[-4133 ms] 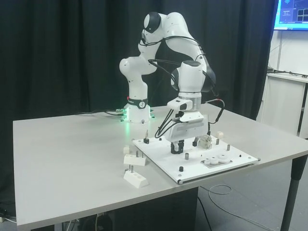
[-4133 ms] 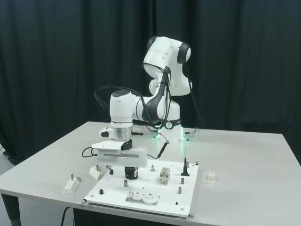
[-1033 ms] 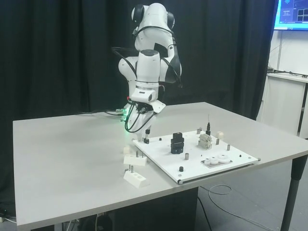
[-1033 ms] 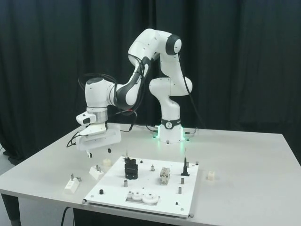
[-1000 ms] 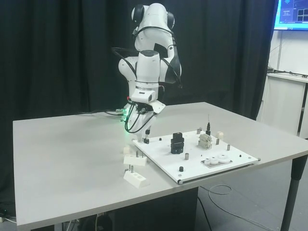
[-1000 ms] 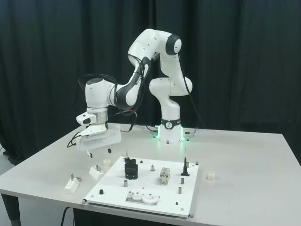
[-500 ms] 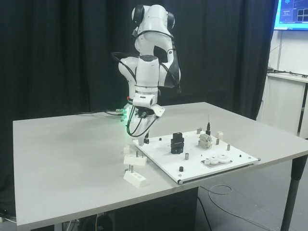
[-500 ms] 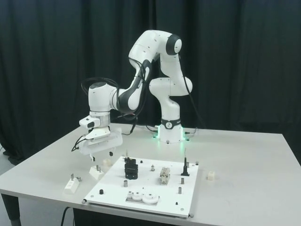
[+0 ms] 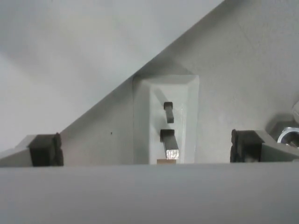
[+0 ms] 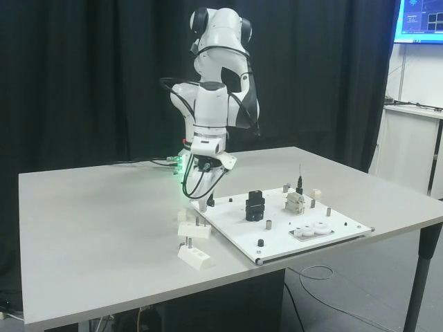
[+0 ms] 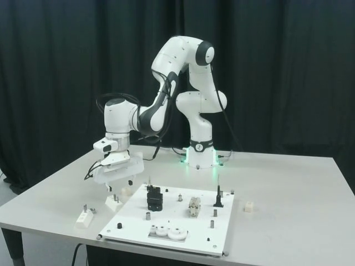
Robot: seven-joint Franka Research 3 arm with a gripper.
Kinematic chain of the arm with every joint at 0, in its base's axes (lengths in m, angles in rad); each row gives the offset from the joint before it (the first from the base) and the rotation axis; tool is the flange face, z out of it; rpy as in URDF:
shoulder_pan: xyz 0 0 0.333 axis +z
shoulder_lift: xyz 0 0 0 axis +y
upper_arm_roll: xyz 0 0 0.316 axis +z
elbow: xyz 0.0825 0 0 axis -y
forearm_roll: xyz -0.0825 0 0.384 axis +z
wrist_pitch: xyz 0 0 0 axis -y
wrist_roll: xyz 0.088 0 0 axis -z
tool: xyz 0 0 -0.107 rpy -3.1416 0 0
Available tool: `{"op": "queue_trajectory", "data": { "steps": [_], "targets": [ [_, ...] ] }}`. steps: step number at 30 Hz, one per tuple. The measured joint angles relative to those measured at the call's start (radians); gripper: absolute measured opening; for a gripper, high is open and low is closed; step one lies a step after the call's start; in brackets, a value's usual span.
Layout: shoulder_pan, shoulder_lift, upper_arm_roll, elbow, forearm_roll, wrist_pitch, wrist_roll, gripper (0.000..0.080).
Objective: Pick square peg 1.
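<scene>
Just off one side edge of the white board [image 11: 166, 230], over the grey table [image 10: 90, 228], hovering with the gripper [image 9: 144, 148] low above a white holder block [image 9: 166, 107] and not touching it. Holding the jaws wide apart, gripping nothing, with the black fingertips [image 9: 45, 150] flanking the block on either side. Looking down from the wrist onto square peg 1 [image 9: 171, 148], standing upright in the block, roughly midway between the two pads and apart from both. Showing a second dark square shape [image 9: 168, 111] just beside the peg in the same block, though impossible to tell whether a peg or a hole. Catching a grey metal part [image 9: 285, 133] just beside one finger at the frame's edge. Reaching down in the room views from the white arm [image 10: 211, 104], bent over from its base, with a green light [image 10: 181, 162] glowing at the foot. Sitting on the table close to the board's corner, directly under the gripper, with the peg's stub sticking up from it. Lying nearer the table's front edge, a second holder block [image 10: 195, 257] carrying a stub of its own, and a small white cube [image 10: 182, 216] resting just beside the first block. Standing on the board, well apart from the gripper, a black part [image 10: 255, 205] and white round pieces [image 10: 311, 232].
</scene>
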Motion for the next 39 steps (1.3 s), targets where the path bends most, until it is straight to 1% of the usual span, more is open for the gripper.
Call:
{"op": "queue_trajectory", "data": {
  "steps": [11, 15, 21, 25, 39],
  "targets": [
    [-0.016, 0.008, 0.000, 0.000, 0.082, 0.000, -0.052, 0.0800],
    [-0.021, 0.014, 0.000, 0.001, 0.111, 0.000, -0.070, 0.0800],
    [-0.022, 0.031, 0.000, 0.009, 0.143, 0.006, -0.085, 0.0800],
    [-0.022, 0.045, 0.000, 0.016, 0.153, 0.010, -0.091, 0.0800],
    [-0.021, 0.090, 0.004, 0.034, 0.154, 0.042, -0.091, 0.0800]
  ]
}}
